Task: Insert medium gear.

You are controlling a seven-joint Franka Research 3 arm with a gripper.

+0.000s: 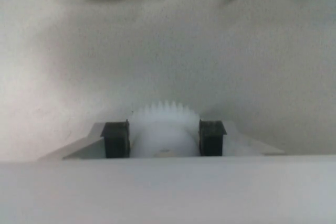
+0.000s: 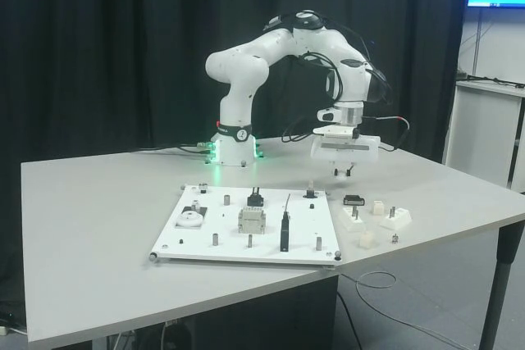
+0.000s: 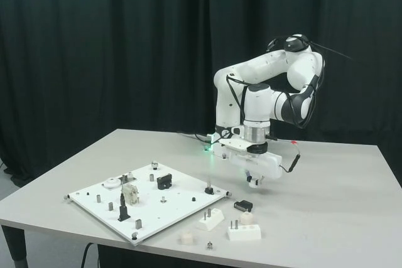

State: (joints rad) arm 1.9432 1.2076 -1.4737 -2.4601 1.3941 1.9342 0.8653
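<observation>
A white board (image 2: 246,239) lies flat on the grey tabletop (image 2: 82,219), carrying small pegs and a black connector (image 2: 285,231). Just beside it sit several white blocks (image 2: 395,219) and a small black part (image 2: 354,200). Black curtains (image 3: 94,42) hang behind.

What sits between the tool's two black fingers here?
A white gear, clamped between the black fingers of the tool. The wrist view shows it; both room views are too distant.
</observation>
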